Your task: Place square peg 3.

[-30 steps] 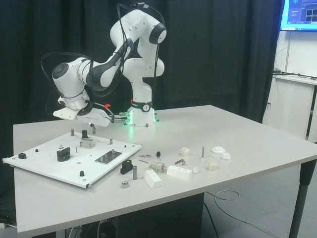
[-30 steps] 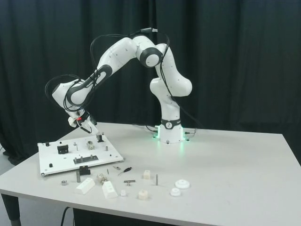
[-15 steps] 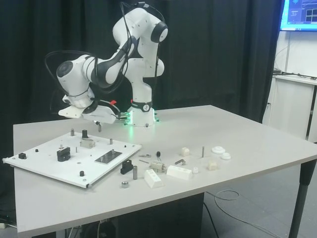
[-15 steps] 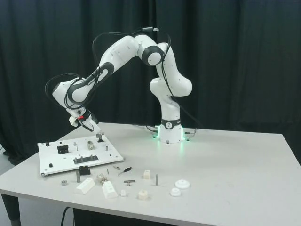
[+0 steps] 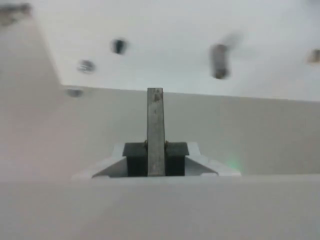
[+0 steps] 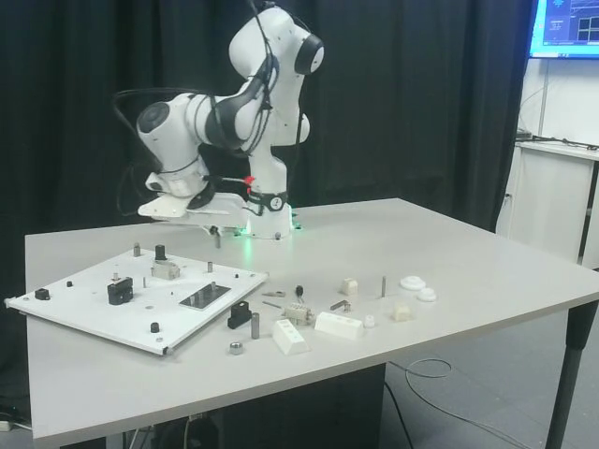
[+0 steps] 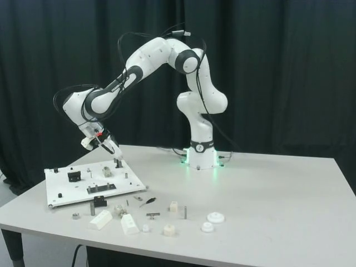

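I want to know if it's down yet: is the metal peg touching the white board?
Apart. First room view: the peg hangs in the pincer, clearly above the board.

Grey surface (image 6: 487, 253) carries a white assembly board (image 6: 84, 309) at 9 o'clock. Loose parts lie at 6 o'clock off the board: two white blocks (image 6: 290, 337), two white gears (image 6: 413, 282), an upright grey pin (image 6: 383, 285). Black curtain (image 7: 278, 67) behind; monitor (image 6: 566, 28) at 2 o'clock.

One white board (image 6: 98, 313), two white blocks (image 6: 338, 325), two white gears (image 6: 413, 282)
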You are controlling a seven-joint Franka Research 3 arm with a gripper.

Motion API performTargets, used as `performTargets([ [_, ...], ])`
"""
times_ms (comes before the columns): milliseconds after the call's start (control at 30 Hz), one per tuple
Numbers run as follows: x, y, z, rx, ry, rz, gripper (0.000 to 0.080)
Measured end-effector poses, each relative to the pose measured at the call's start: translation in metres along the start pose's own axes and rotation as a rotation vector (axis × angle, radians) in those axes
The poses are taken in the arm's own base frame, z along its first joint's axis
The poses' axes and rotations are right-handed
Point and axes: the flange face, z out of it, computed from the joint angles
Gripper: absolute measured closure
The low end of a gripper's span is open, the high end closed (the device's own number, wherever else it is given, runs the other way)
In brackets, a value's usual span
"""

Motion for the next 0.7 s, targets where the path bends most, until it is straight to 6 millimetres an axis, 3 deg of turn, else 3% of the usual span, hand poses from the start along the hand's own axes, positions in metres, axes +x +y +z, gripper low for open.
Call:
performTargets([
  [700,-0.112,-0.114,0.019,0.038,0.097,-0.107,0.0729],
])
